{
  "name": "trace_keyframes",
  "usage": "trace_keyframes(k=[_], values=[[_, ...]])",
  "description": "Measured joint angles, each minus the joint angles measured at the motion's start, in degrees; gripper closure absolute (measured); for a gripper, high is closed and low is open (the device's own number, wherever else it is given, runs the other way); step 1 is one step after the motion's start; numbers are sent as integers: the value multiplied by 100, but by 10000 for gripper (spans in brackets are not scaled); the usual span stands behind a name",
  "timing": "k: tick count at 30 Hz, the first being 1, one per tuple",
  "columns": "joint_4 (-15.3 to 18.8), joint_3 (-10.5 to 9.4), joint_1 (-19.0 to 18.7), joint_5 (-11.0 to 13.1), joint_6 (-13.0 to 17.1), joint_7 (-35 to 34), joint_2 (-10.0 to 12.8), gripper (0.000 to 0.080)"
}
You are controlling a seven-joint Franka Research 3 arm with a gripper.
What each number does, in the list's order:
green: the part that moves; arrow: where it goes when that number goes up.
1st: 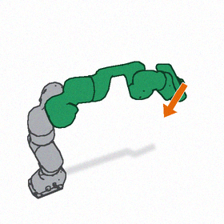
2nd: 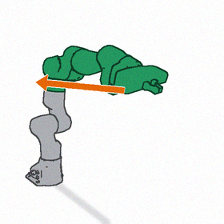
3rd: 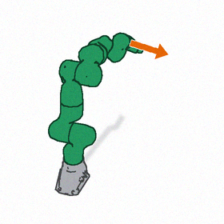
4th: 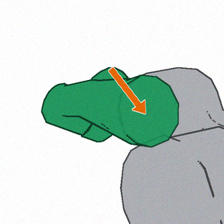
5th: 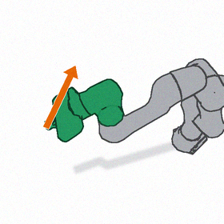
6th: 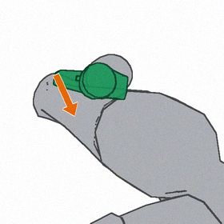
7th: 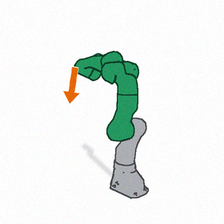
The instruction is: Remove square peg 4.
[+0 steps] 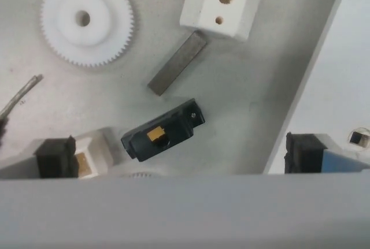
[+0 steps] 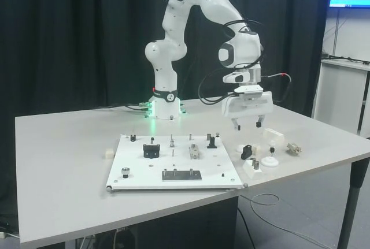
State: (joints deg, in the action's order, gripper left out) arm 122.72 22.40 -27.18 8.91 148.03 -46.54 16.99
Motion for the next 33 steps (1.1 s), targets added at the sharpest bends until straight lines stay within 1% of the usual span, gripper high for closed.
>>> trace_keyframes(k=[26,33], values=[[-41,9,47,0,-2,-55,0,3],[-83,100,57,-17,-19,-55,-2,3]])
